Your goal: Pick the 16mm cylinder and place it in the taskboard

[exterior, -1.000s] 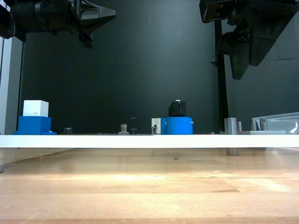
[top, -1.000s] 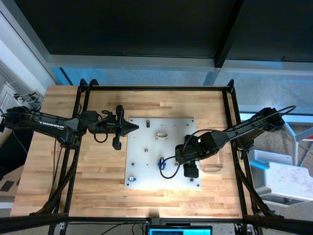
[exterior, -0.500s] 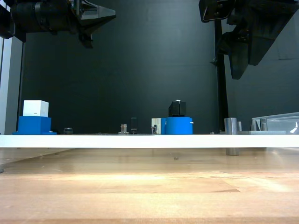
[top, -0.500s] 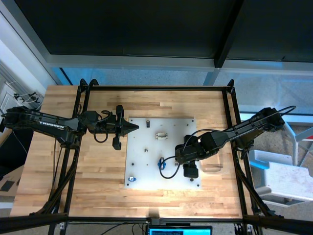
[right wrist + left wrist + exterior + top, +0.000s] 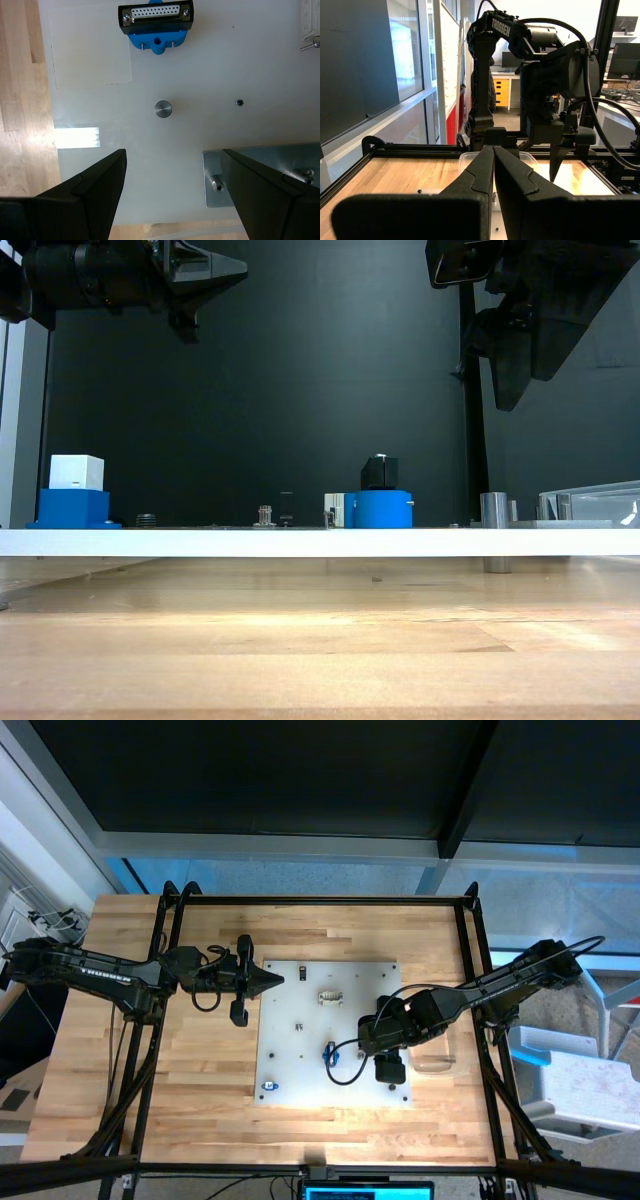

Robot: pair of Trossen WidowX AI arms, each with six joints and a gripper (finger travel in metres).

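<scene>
The 16mm cylinder (image 5: pixel 162 108) is a small silvery round peg standing upright in the white taskboard (image 5: pixel 200 75). In the low view the cylinder (image 5: pixel 494 530) passes through the taskboard (image 5: pixel 300 542) near its right end. My right gripper (image 5: pixel 174 152) hangs open well above the board, and the peg lies just beyond its fingertips, apart from both. It shows as the right gripper (image 5: pixel 385 1038) over the taskboard (image 5: pixel 300 1060) and the right gripper (image 5: pixel 505 390). My left gripper (image 5: pixel 272 980) is shut and empty, held high at the board's left edge, also the left gripper (image 5: pixel 493 150) and the left gripper (image 5: pixel 225 270).
On the board stand a blue fitting (image 5: pixel 383 508), a black multi-pin connector on a blue base (image 5: pixel 155 20), a white cube on a blue block (image 5: pixel 75 490) and a grey metal plate with pins (image 5: pixel 250 175). A clear plastic tray (image 5: pixel 435 1060) lies by the board's right edge.
</scene>
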